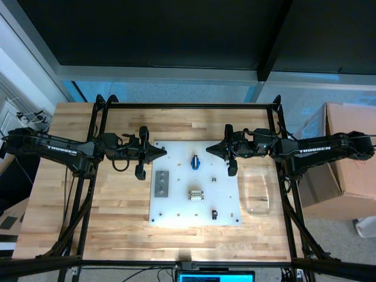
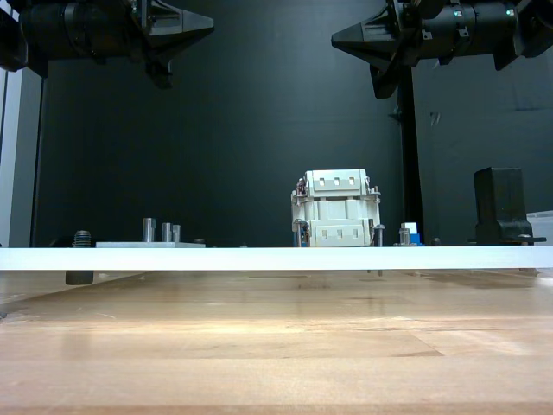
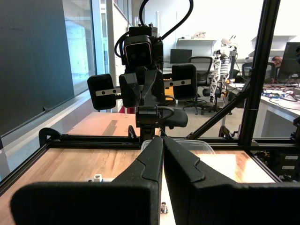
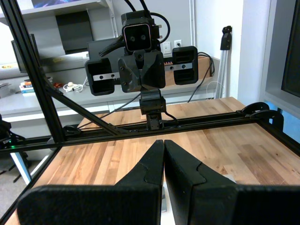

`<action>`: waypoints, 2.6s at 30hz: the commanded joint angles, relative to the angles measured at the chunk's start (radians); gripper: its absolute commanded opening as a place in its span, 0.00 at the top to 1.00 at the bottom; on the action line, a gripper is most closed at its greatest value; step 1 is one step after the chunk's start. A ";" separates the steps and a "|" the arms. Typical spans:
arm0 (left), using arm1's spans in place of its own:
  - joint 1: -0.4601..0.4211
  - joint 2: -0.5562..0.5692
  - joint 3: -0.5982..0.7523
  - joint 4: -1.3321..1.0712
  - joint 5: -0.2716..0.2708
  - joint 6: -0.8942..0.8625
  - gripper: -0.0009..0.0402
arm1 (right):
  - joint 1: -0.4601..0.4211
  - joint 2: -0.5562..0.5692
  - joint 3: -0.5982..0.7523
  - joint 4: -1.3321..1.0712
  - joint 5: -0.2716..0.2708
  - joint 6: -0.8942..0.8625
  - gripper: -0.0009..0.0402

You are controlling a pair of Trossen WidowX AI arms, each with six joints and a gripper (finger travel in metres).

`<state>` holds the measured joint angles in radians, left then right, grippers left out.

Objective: Remove the HAN10E connector from the taskboard and place in the container

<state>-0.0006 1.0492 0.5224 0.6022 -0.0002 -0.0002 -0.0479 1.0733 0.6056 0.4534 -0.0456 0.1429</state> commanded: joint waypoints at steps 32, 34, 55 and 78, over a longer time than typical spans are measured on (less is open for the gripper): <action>0.001 0.000 0.000 0.000 0.000 0.000 0.98 | 0.000 0.000 0.000 0.001 0.000 0.002 0.98; 0.001 0.000 0.000 0.000 0.000 0.000 0.98 | 0.001 0.000 0.000 0.001 0.000 0.002 0.98; 0.000 0.000 0.000 0.000 0.000 0.000 0.98 | 0.114 0.098 0.350 -0.672 0.002 0.041 0.98; 0.000 0.000 0.000 0.000 0.000 0.000 0.98 | 0.237 0.573 0.983 -1.425 0.056 0.074 0.98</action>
<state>-0.0002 1.0492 0.5228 0.6025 -0.0006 -0.0002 0.1829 1.6184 1.5536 -0.9390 0.0101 0.2089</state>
